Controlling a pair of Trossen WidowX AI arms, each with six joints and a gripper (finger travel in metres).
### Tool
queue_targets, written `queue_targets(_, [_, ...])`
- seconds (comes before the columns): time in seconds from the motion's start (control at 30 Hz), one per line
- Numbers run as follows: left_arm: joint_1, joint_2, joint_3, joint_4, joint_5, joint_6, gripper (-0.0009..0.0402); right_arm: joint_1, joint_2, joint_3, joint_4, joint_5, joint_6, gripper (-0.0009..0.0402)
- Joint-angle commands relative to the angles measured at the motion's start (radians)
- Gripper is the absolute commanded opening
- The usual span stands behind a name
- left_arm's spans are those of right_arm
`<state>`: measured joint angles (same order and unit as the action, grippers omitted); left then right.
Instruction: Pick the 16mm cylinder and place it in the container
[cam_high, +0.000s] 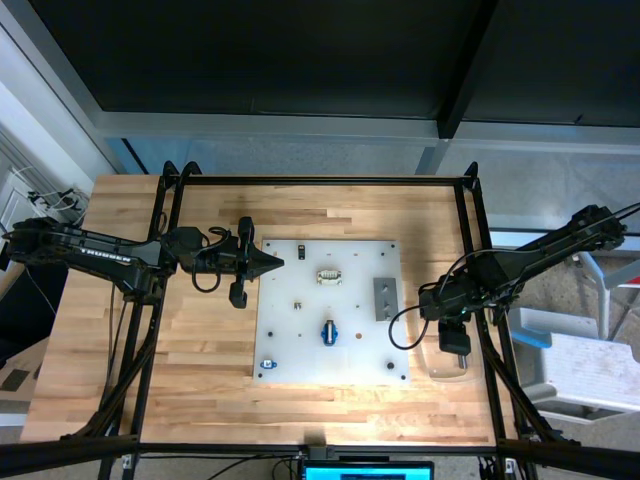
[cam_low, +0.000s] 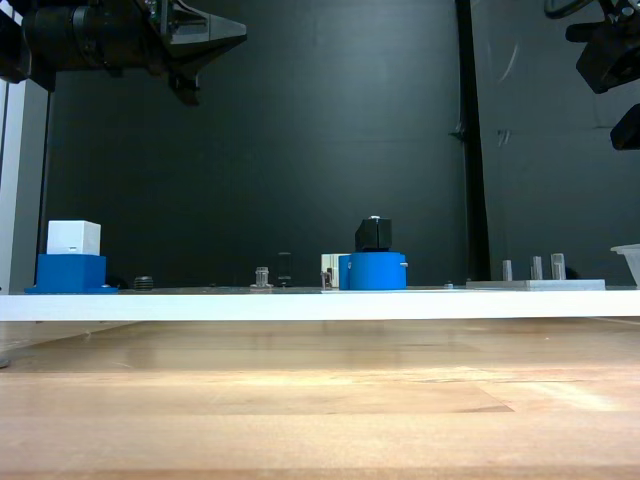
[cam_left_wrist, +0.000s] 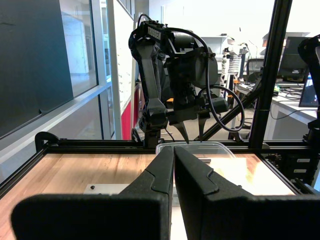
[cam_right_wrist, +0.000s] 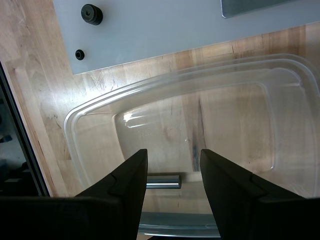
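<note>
You have the white board (cam_high: 300, 350) mid-table, with the container (cam_right_wrist: 75, 120) just off its right edge. Your right gripper (cam_right_wrist: 172, 152) hangs over it, fingers apart, since the 16mm cylinder (cam_right_wrist: 163, 181) lies loose inside, apparently delivered. Your left gripper (cam_left_wrist: 173, 150), fingers together, is parked at the board's left edge.
</note>
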<state>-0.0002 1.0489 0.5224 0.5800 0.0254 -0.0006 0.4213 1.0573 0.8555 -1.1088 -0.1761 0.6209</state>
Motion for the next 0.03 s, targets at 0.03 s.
queue_targets(0.03, [0.0, 0.0, 0.0, 0.0, 0.0, 0.0, 0.0, 0.0, 0.0, -0.001, 0.0, 0.001, 0.0, 0.0145])
